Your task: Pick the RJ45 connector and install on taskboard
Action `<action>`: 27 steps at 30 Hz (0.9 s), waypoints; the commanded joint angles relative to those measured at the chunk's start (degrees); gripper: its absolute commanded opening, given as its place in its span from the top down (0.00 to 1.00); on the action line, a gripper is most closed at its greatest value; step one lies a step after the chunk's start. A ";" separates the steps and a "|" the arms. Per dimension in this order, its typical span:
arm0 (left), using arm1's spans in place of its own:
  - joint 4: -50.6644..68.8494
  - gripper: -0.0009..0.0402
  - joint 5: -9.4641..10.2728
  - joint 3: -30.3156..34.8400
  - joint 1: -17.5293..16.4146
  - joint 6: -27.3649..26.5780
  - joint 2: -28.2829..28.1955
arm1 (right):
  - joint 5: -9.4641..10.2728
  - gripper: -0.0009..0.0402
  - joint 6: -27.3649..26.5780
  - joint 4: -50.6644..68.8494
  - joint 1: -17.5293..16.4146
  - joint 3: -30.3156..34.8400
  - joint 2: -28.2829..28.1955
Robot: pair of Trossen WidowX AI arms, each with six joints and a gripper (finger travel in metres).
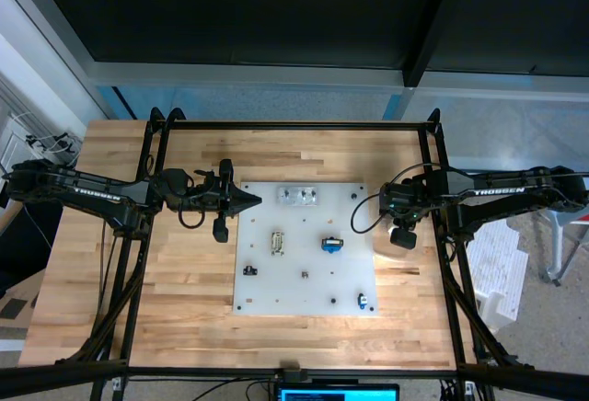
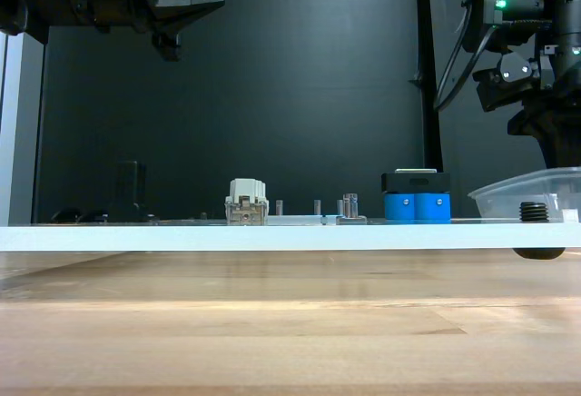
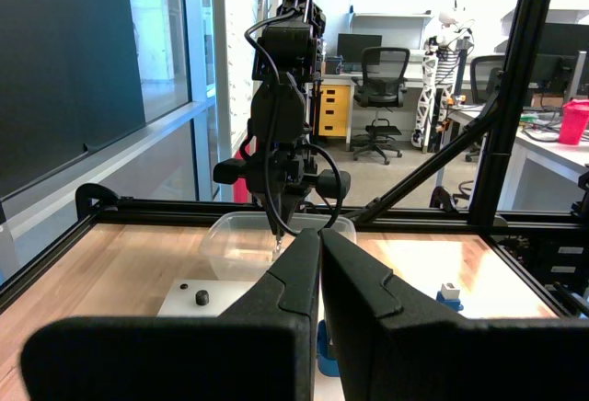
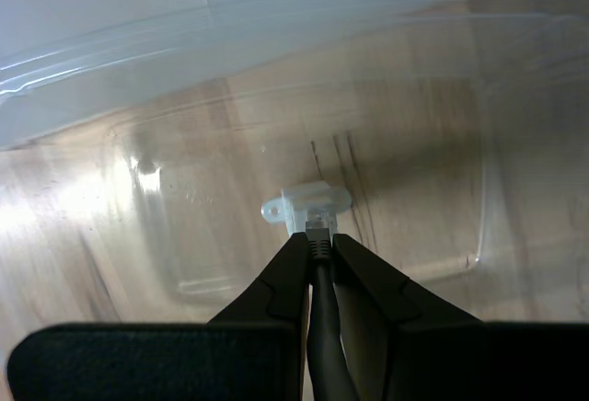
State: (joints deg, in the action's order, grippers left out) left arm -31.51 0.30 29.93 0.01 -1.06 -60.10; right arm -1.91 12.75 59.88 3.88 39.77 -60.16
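High view: we log the left gripper (image 1: pixel 250 200) over the far-left corner of the taskboard (image 1: pixel 276 295), fingers pressed together and empty. The right gripper (image 1: pixel 403 238) hangs off the board's right side, over a clear tray (image 1: pixel 391 258). The RJ45 connector (image 1: pixel 364 302) sits on the board at its near-right corner, apart from both grippers. A larger blue fitting (image 1: pixel 331 244) lies mid-board.

Low view: the left gripper is high above the board. The blue fitting (image 2: pixel 416 201) and the tray (image 2: pixel 517 198) stand before the right arm.

Left wrist view: the connector (image 3: pixel 449 292) is well apart from the tray (image 3: pixel 230 245).

Right wrist view: we find the right gripper's fingers closed on a dark stem (image 4: pixel 322 327) tipped with a whitish lump (image 4: pixel 306 206), above the tray floor.
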 commanded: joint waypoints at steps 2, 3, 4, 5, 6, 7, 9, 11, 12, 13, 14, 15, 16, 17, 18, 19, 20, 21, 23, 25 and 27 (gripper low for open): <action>0.00 0.98 -0.02 0.02 -0.02 0.00 -0.02 | 0.00 0.98 -0.28 1.70 -0.02 1.62 0.02; -0.02 0.98 -0.02 0.02 0.00 0.00 0.00 | 0.00 0.98 -0.44 2.01 0.00 1.90 0.02; -0.02 0.98 -0.02 0.02 0.00 0.00 -0.02 | 0.00 0.98 -0.44 2.16 -0.02 2.10 0.02; 0.00 0.98 -0.02 0.02 -0.02 0.00 0.00 | 0.02 0.98 -0.44 2.29 -0.02 2.21 0.02; 0.00 0.98 -0.02 0.02 -0.02 0.00 0.00 | 0.00 0.98 -0.50 2.51 -0.02 2.34 0.02; -0.02 0.98 -0.02 0.02 0.00 0.00 0.00 | 0.02 0.98 -0.72 2.67 -0.02 2.49 0.02; 0.00 0.98 -0.02 0.02 -0.02 0.00 0.00 | 0.04 0.98 -0.79 2.71 -0.02 2.80 0.02; -0.02 0.98 -0.02 0.02 0.00 0.00 0.00 | 0.07 0.98 -0.79 3.08 -0.02 3.41 0.02; -0.02 0.98 -0.02 0.02 -0.02 0.00 0.00 | 0.07 0.98 -0.79 3.45 -0.04 3.89 0.02; 0.00 0.98 -0.02 0.02 -0.02 0.02 0.00 | 0.09 0.98 -0.79 3.91 -0.09 4.48 0.02; 0.00 0.98 -0.02 0.02 0.00 0.00 0.00 | 0.13 0.98 -0.79 4.39 -0.13 5.11 0.02; 0.00 0.98 -0.02 0.02 0.00 0.00 -0.02 | 0.33 0.98 -0.74 4.83 -0.13 5.79 0.02; 0.00 0.98 -0.02 0.02 -0.02 0.00 -0.02 | 0.52 0.98 -0.50 5.27 -0.17 6.47 0.02; 0.00 0.98 -0.02 0.02 0.00 0.00 0.00 | 0.52 0.98 0.13 5.57 -0.28 7.15 0.02; -0.02 0.98 -0.02 0.02 0.00 0.00 -0.02 | 0.48 0.98 0.63 5.64 -0.55 7.76 0.02; -0.02 0.98 -0.02 0.02 -0.02 0.00 -0.02 | 0.48 0.98 0.79 5.62 -0.92 8.37 0.02; -0.02 0.98 -0.02 0.02 0.00 0.00 0.00 | 0.46 0.98 0.68 5.60 -1.22 8.94 0.02; 0.00 0.98 -0.02 0.02 0.00 0.02 -0.02 | 0.39 0.98 0.44 5.57 -1.57 9.46 -0.02; 0.00 0.98 -0.02 0.02 -0.02 0.00 0.00 | 0.44 0.98 0.11 5.60 -2.36 10.58 -0.28; -0.02 0.98 -0.02 0.02 0.00 0.00 0.00 | 0.46 0.98 0.26 5.88 -3.43 11.67 -0.39; 0.00 0.98 -0.02 0.02 0.00 0.00 -0.02 | 0.48 0.98 0.52 6.27 -4.94 12.33 -0.39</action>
State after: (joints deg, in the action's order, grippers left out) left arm -31.51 0.30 29.95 0.01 -1.06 -60.10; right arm -1.39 13.04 65.78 -0.12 51.72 -60.51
